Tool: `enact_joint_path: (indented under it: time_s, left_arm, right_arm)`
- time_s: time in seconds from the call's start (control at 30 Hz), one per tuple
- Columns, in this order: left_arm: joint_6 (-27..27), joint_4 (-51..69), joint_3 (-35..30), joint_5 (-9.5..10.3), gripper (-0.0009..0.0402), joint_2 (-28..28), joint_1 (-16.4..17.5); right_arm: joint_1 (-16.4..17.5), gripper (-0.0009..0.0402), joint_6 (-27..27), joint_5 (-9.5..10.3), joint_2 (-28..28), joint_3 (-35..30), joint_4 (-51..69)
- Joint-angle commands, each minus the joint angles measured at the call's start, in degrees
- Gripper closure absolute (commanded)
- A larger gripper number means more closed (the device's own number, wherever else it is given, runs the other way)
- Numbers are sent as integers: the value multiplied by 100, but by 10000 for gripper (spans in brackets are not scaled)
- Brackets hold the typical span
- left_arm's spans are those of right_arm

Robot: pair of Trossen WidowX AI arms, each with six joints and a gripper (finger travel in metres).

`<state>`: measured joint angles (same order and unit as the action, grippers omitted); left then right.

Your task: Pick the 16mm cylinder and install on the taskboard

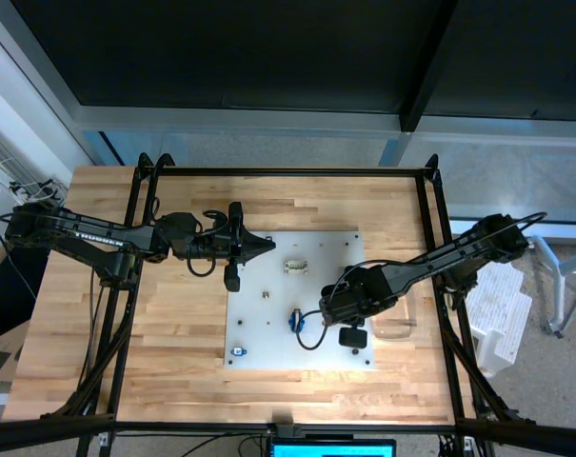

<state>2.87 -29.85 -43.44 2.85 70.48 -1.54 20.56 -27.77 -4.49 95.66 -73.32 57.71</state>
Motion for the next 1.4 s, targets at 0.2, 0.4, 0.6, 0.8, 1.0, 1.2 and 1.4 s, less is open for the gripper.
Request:
enact_joint_path:
  time_s: [0.2,0.4,0.6,0.8,1.0,1.2,1.4]
  left_arm:
    - [0,0,0,0,392,2,2]
    - [0,-2,0,0,392,2,2]
    - [0,-2,0,0,392,2,2]
    - [0,0,0,0,392,2,2]
    - [0,0,0,0,392,2,2]
    - [0,0,0,0,392,2,4]
    - [0,-2,0,0,392,2,2]
  right_arm:
    - [-31,389,20,-2,240,-278,9]
    - [-35,389,-13,-46,240,-302,-24]
    - [-33,389,-33,-44,240,-302,-122]
    - [-33,389,-31,-46,350,-354,-173]
    - [-33,389,37,-48,610,-629,-118]
    - [-31,389,9,-44,691,-699,-162]
    - [-28,389,0,-44,798,-861,-140]
